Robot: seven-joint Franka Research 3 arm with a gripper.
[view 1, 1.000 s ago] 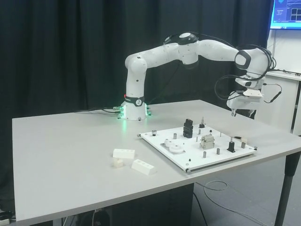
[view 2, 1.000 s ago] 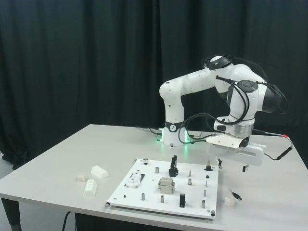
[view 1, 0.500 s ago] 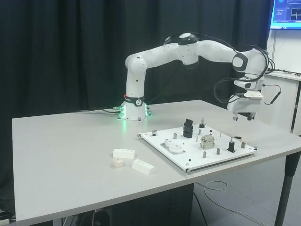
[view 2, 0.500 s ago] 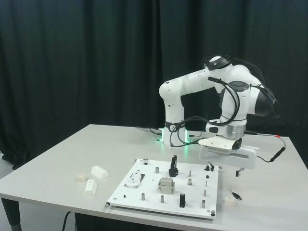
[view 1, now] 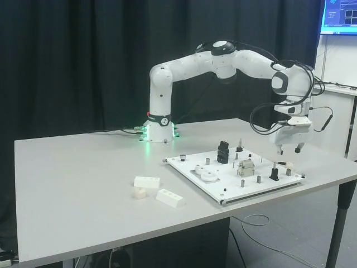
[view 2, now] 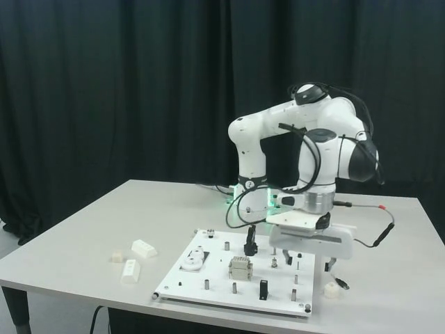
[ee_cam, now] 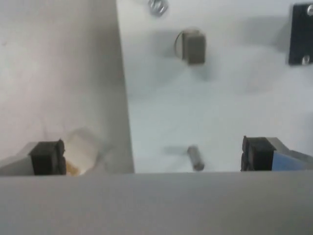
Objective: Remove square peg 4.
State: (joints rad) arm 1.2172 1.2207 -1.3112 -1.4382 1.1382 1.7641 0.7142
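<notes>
Hovering end effector (ee_cam: pixel 151 155), fingers apart | blocky grey square peg (ee_cam: pixel 195 47) | smooth white board (ee_cam: pixel 220 107)

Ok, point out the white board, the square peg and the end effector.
white board (view 1: pixel 220 187): first room view, bare front part.
square peg (ee_cam: pixel 195 47): wrist view, its top face.
end effector (ee_cam: pixel 151 157): wrist view, midway between fingertips.

Bright even light, blurred wrist view

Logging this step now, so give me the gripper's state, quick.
Gripper: open, holding nothing, above the white board near a square peg.
</notes>
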